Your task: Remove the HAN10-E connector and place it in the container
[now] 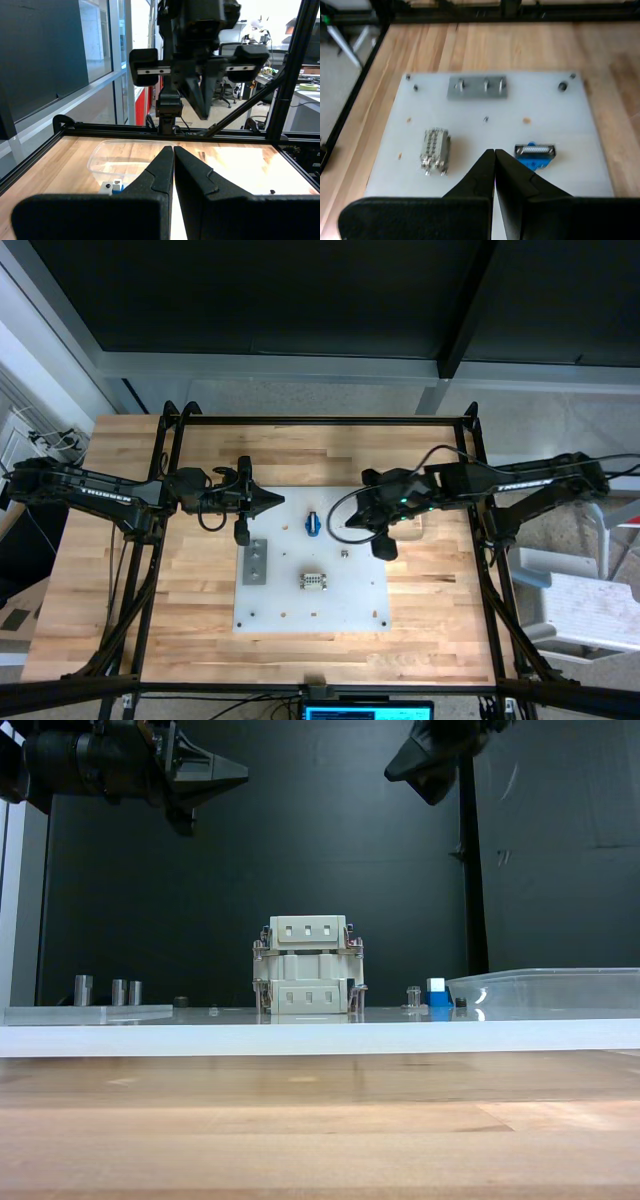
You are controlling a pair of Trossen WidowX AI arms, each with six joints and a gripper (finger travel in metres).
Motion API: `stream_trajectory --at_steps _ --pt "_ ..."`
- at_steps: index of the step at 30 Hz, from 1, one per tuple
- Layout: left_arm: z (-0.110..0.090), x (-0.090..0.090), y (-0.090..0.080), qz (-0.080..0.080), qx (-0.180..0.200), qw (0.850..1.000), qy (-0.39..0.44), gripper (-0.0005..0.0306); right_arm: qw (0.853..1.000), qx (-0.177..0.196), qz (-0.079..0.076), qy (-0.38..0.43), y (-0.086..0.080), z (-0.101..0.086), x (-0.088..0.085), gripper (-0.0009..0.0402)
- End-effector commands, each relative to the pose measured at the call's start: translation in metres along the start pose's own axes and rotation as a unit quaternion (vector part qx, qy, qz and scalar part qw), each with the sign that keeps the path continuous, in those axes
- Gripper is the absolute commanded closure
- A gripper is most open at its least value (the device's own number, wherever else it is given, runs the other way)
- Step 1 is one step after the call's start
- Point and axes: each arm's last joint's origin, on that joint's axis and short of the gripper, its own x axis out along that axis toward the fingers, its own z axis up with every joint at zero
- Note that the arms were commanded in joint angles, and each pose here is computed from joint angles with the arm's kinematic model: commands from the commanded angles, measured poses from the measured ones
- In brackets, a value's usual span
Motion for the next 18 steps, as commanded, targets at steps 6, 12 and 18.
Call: stream_trajectory --at_steps 6,12,18 --pt "0.0 0.0 0.0 0.0 0.0 1.0 0.0 0.03 0.994 -0.009 0.002 0.106 0.012 0.03 0.023 0.0393" --pt "0.0 0.0 0.0 0.0 0.0 1.0 0.0 0.03 0.986 -0.014 0.003 0.169 0.02 0.046 0.039 0.0393" --pt "0.0 0.0 0.0 0.0 0.0 1.0 0.0 0.03 0.977 -0.013 0.001 0.212 0.03 0.057 0.062 0.0393"
